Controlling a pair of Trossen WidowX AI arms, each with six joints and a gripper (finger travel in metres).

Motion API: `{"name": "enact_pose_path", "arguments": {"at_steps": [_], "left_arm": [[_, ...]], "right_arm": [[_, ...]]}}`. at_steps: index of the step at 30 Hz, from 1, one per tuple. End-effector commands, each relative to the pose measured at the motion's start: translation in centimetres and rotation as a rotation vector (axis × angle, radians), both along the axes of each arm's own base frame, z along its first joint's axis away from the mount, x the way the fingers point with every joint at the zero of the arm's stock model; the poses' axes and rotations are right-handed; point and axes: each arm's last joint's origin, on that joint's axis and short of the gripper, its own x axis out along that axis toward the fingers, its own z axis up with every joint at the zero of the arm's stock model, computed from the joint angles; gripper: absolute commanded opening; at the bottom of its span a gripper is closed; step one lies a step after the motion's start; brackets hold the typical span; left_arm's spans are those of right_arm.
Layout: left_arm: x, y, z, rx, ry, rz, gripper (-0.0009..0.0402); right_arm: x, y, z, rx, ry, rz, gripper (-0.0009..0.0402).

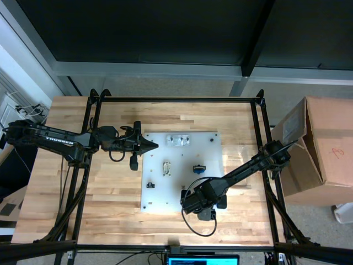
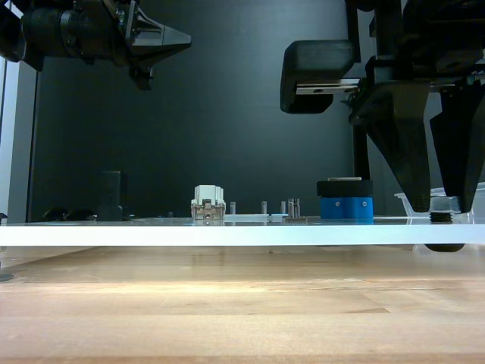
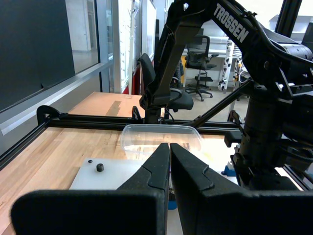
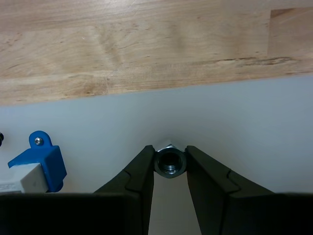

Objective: Pick the M12 nut and place it on its threads and fasten

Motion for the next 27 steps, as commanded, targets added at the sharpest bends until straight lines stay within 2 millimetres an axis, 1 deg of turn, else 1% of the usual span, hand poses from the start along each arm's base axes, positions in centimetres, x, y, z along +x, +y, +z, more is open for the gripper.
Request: {"name": "enact_pose_path", "arguments": {"at_steps": [1,6,9,14,20,27], "left_arm": [[0.0,0.0,0.0,0.0,0.0,0.0,0.0],[0.0,0.0,0.0,0.0,0.0,0.0,0.0],[0.0,0.0,0.0,0.0,0.0,0.0,0.0],[0.0,0.0,0.01,0.0,0.0,0.0,0.0],[0.0,0.0,0.0,0.0,0.0,0.0,0.0],[0.0,0.0,0.01,0.0,0.0,0.0,0.0]], "right_arm": [[-0.09,-0.04,-0.25,-0.004,0.01,-0.006,0.0004],[-0.1,-0.05,-0.28,-0.004,0.01,-0.011,0.0004],[-0.06,-0.06,-0.28,0.001,0.011,-0.063,0.0004],[0.01,-0.04,-0.27,0.016,0.014,-0.205,0.0004],[0.04,-0.1,-0.27,0.034,0.028,-0.43,0.0004],[0.06,-0.1,-0.27,0.048,0.036,-0.586,0.0004]]}}
